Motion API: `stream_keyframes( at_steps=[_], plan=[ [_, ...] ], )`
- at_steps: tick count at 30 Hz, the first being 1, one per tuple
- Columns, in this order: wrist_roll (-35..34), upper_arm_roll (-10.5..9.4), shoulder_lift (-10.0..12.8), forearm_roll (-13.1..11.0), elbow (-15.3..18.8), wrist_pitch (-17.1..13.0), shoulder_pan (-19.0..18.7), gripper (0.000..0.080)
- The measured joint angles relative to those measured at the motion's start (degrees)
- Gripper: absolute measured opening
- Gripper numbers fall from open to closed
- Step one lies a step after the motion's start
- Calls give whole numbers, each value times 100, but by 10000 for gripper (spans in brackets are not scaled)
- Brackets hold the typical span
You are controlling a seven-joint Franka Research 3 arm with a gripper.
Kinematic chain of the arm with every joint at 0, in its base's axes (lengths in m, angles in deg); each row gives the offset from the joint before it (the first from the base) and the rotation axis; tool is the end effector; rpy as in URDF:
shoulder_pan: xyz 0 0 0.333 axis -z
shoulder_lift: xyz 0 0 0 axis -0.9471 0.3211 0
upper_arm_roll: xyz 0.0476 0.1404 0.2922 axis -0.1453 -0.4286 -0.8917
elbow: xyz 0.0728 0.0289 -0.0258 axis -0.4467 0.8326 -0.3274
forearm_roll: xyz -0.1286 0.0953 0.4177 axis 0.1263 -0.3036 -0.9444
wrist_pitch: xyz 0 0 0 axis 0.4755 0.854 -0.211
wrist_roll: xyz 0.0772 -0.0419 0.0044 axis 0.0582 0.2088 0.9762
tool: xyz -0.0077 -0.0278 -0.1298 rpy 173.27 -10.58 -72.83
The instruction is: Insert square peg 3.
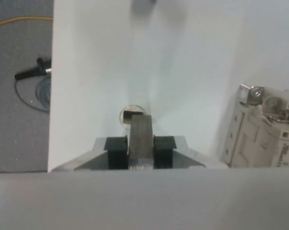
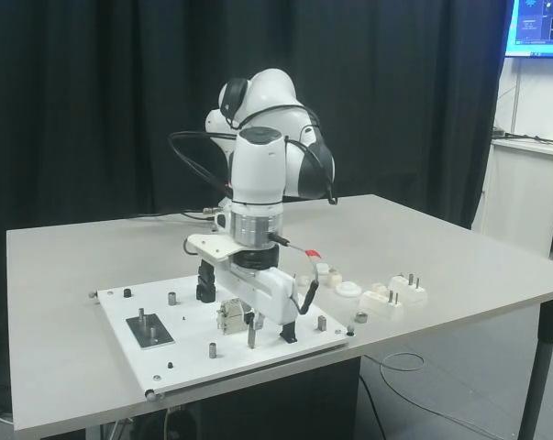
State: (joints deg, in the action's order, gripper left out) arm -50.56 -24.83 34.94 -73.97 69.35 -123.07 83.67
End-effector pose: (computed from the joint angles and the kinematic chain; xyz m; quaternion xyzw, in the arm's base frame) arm 0.7789 -0.3435 0.2041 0.4618 -0.8869 0.0093 0.0101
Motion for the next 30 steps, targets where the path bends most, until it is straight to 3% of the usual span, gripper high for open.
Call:
stream_keyframes(
  at_steps=[30],
  plan=[
    [-168,0,55,0,-28,-109,-13,109]
  ],
)
